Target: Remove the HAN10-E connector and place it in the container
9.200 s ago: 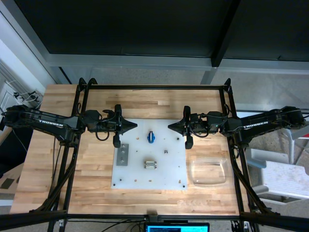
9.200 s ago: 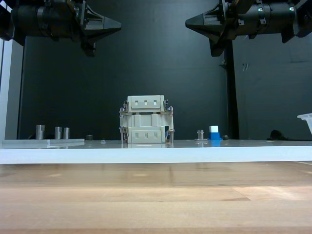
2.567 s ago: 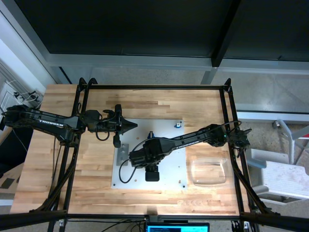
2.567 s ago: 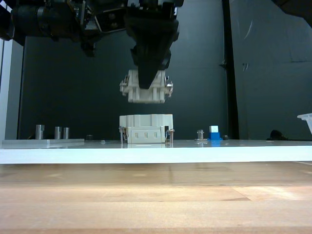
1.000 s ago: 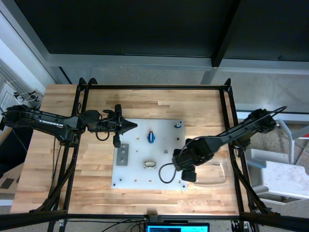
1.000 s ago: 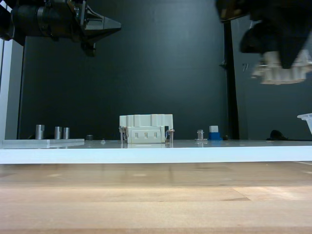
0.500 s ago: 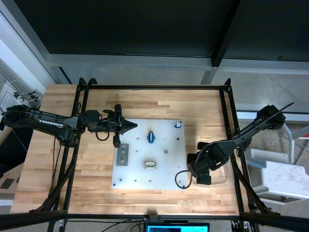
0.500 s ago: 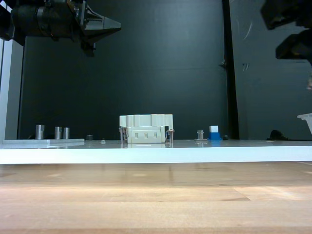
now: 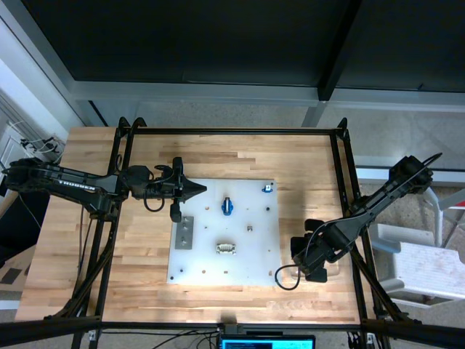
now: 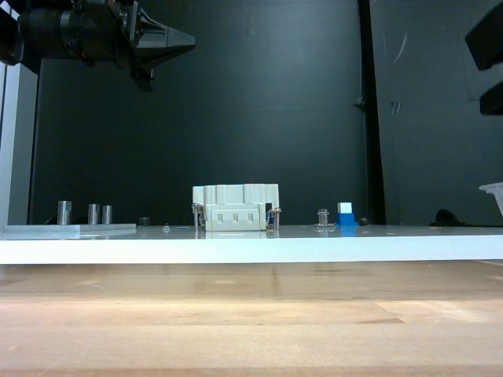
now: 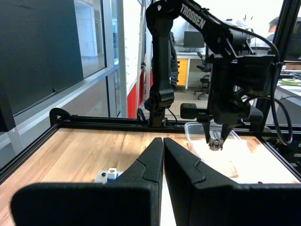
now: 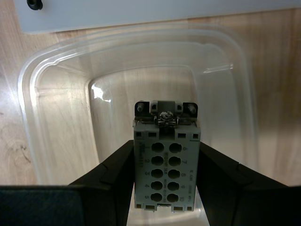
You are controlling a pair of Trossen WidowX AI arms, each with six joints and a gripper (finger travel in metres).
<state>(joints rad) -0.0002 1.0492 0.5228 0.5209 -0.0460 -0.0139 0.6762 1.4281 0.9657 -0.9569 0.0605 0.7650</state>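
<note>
Right gripper (image 12: pixel 165 149) — fingers (image 12: pixel 117 167) clamped on the two long sides of the HAN10-E connector (image 12: pixel 165 162), its pin-hole face toward the wrist camera. The connector hangs over the clear container (image 12: pixel 56 108), within its rim; in the high view, lower right, just off the white task board (image 9: pixel 254 251). Left gripper (image 11: pixel 163 143) — fingers pressed together, empty, raised over the board's upper-left corner. On the board: pale connector housing (image 9: pixel 226 249), blue knob (image 9: pixel 227 206), grey two-hole block (image 9: pixel 187 233).
</note>
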